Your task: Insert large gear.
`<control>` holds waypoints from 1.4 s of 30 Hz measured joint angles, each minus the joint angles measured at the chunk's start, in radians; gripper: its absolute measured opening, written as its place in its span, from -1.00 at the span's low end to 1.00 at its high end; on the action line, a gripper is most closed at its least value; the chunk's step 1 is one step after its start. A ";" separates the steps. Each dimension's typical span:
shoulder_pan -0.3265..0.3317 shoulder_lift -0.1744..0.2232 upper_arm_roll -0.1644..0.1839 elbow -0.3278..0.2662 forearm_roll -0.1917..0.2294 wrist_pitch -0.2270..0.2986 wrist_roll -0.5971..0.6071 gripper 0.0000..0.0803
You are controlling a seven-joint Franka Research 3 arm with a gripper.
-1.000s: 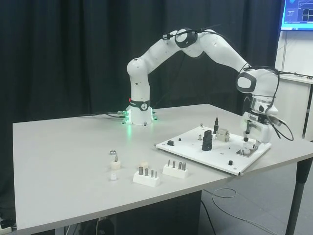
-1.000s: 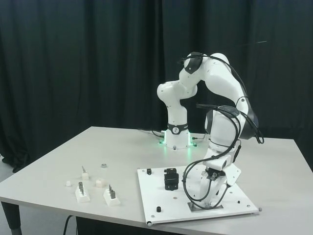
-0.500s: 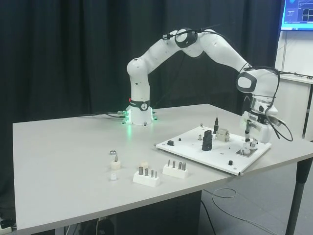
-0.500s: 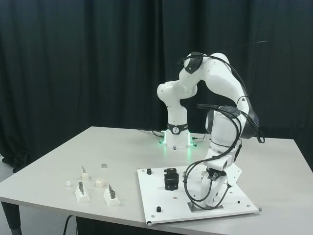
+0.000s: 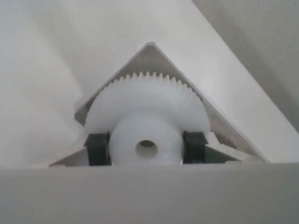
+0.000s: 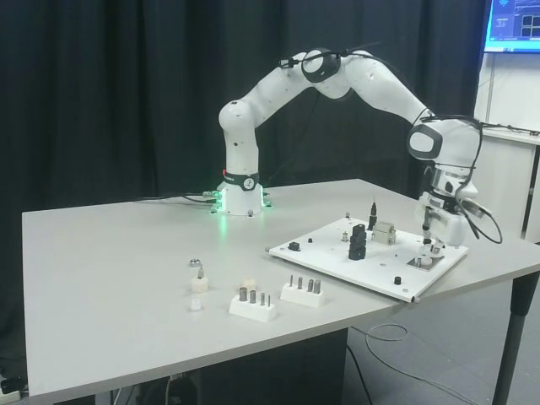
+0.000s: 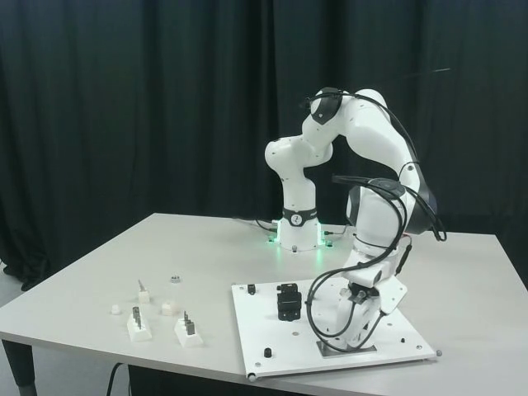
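The large white gear [image 5: 145, 98] has a toothed rim and a round hub with a centre hole. My gripper [image 5: 146, 148] is shut on its hub, with one black finger pad [image 5: 98, 148] on each side. A grey metal plate [image 5: 149, 53] lies right under the gear. In the first room view the gripper [image 6: 433, 245] hangs low over that plate [image 6: 424, 263], at the near right corner of the white board [image 6: 337, 257]. The second room view shows the gripper [image 7: 356, 334] just above the plate [image 7: 346, 350]. I cannot tell whether the gear touches a peg.
On the board stand a black block [image 6: 358, 241], a small grey-white fixture [image 6: 386, 232] and several small black knobs. Left of the board are two white peg holders [image 6: 253, 305] [image 6: 304, 293] and small white parts [image 6: 199, 283]. The board corner lies near the table edge [image 6: 472, 287].
The hand has shifted slightly over the grey plate, a little to the right in the first room view. The gear stays in the gripper.
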 joint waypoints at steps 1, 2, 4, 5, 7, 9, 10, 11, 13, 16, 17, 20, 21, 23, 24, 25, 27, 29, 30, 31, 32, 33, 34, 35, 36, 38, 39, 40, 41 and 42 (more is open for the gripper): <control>-0.001 0.000 0.000 0.000 0.002 0.000 0.009 -0.17; -0.001 0.000 0.000 0.000 0.004 -0.001 0.018 -0.17; -0.003 0.000 0.000 0.000 0.009 -0.001 0.038 -0.17; -0.003 0.000 0.000 0.000 0.012 -0.002 0.050 -0.17; -0.005 0.000 0.000 0.000 0.020 -0.003 0.080 -0.17; -0.007 0.000 0.000 0.000 0.028 -0.004 0.114 -0.17; -0.008 0.000 0.000 0.000 0.033 -0.005 0.133 -0.17; -0.010 0.000 0.000 0.000 0.037 -0.005 0.148 -0.17; -0.012 0.000 0.000 0.000 0.045 -0.007 0.175 -0.17; -0.015 0.000 0.000 0.000 0.057 -0.009 0.201 -0.17; -0.017 -0.001 0.000 0.000 0.060 -0.010 0.202 -0.17; -0.019 -0.001 0.000 0.000 0.068 -0.011 0.202 -0.17; -0.019 -0.001 0.000 0.000 0.070 -0.011 0.202 -0.17; -0.019 -0.001 0.000 0.000 0.070 -0.011 0.202 -0.17; -0.019 -0.001 0.000 0.000 0.070 -0.011 0.202 -0.17; -0.019 -0.001 0.000 0.000 0.070 -0.011 0.201 -0.17; -0.019 -0.001 0.000 0.001 0.070 -0.011 0.198 -0.17; -0.019 -0.001 0.002 0.001 0.071 -0.012 0.190 -0.17; -0.019 -0.002 0.003 0.002 0.071 -0.014 0.184 -0.17; -0.019 -0.003 0.004 0.002 0.071 -0.015 0.179 -0.17; -0.018 -0.003 0.004 0.003 0.071 -0.017 0.176 -0.04; -0.018 -0.004 0.005 0.004 0.071 -0.019 0.174 -0.04; -0.017 -0.005 0.005 0.005 0.071 -0.022 0.172 -0.04; -0.017 -0.006 0.005 0.006 0.071 -0.025 0.171 -0.04; -0.016 -0.008 0.005 0.008 0.071 -0.030 0.170 -0.04; -0.015 -0.011 0.005 0.013 0.071 -0.042 0.168 -0.04; -0.015 -0.013 0.005 0.015 0.071 -0.047 0.167 -0.04; -0.014 -0.015 0.005 0.016 0.070 -0.053 0.166 -0.04; -0.013 -0.018 0.005 0.017 0.070 -0.058 0.165 -0.04; -0.012 -0.021 0.005 0.017 0.070 -0.063 0.165 0.94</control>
